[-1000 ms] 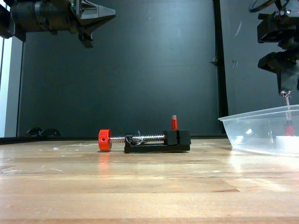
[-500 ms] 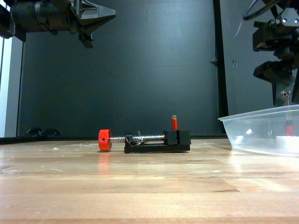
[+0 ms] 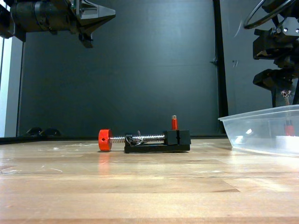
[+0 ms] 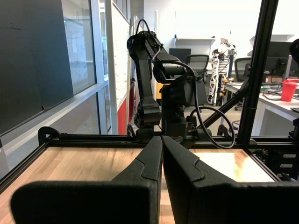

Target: Pick the RCA connector and install on taskboard

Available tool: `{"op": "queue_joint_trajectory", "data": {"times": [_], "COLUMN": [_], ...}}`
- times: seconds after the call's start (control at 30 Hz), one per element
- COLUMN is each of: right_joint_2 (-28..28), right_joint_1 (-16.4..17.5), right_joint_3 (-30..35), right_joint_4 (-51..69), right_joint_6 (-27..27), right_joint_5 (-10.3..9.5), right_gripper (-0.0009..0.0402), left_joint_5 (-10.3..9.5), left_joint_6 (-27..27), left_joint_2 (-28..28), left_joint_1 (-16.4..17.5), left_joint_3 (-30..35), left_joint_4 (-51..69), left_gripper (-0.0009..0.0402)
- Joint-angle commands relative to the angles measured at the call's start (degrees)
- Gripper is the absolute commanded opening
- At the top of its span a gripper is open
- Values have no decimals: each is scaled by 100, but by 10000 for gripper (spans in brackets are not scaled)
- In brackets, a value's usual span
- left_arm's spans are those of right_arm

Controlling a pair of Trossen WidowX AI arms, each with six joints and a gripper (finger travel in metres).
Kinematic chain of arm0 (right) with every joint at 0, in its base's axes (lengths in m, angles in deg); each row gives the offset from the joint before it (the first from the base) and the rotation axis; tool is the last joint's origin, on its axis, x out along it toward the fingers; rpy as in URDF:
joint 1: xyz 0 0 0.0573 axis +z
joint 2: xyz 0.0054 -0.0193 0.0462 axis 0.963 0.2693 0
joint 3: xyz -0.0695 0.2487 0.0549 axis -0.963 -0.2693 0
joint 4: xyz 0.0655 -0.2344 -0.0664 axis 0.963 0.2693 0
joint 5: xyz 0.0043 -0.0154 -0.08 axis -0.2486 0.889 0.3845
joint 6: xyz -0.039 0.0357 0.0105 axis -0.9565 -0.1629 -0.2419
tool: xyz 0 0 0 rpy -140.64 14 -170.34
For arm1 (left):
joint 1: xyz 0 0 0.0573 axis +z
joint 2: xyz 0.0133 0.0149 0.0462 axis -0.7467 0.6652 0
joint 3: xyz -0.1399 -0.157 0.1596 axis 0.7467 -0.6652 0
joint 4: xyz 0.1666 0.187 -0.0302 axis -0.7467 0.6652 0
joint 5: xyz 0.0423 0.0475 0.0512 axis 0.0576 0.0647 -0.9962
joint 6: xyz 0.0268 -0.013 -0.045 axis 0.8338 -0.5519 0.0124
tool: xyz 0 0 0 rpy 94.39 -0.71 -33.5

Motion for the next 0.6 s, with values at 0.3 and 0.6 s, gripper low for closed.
{"op": "queue_joint_trajectory", "data": {"times": [0.3,0.6], "right_joint_2": [197,302], "right_joint_1": [20,26], "right_joint_3": [-190,-352], "right_joint_4": [-302,-595], "right_joint_6": [0,4], "right_joint_5": [-4,0], "right_gripper": [185,183], "left_joint_5": [0,0], "left_joint_6": [0,0], "left_joint_2": [2,2], "left_joint_1": [0,2], "left_joint_3": [0,0], "left_joint_4": [0,0], "left_gripper": [0,0]}}
